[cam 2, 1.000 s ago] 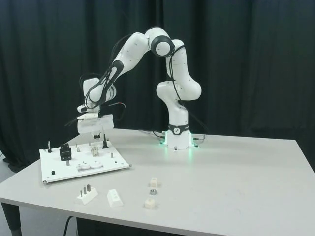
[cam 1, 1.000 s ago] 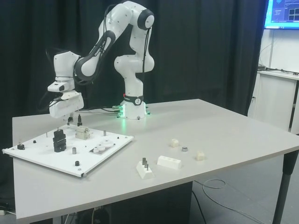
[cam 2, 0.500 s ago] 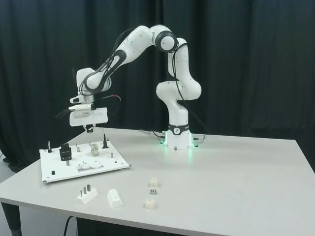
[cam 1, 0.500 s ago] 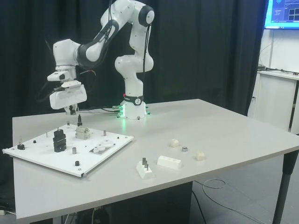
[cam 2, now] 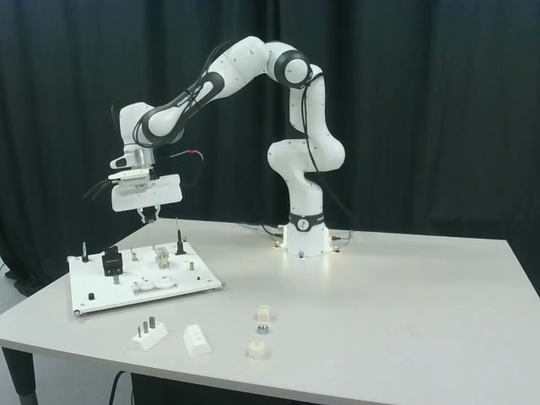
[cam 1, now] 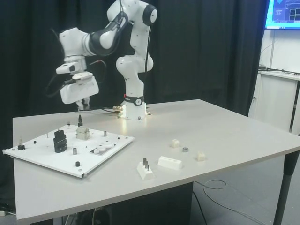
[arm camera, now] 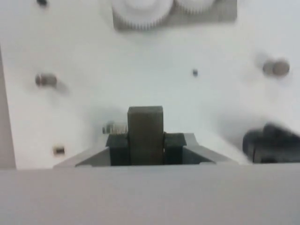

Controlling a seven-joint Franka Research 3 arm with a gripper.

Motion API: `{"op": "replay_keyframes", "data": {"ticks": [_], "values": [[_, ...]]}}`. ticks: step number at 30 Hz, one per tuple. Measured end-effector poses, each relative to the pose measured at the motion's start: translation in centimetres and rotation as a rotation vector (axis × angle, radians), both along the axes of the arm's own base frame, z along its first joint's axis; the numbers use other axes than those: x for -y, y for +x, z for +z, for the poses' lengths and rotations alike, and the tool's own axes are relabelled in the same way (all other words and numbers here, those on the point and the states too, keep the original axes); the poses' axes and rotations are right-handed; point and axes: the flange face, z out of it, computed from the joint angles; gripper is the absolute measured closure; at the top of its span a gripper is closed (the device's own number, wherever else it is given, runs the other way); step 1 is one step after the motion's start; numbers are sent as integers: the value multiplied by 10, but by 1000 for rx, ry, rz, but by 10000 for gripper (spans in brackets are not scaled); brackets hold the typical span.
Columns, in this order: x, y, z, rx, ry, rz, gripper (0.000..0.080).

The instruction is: Place square peg 4.

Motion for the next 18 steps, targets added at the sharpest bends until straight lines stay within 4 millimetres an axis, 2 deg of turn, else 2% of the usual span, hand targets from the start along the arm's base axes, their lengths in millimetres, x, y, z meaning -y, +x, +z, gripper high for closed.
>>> {"op": "replay_keyframes", "data": {"ticks": [10, 18], "values": [[-55, 72, 5, -1, -20, 13, 653], [-98, 115, -9, -16, -65, 33, 653]]}}
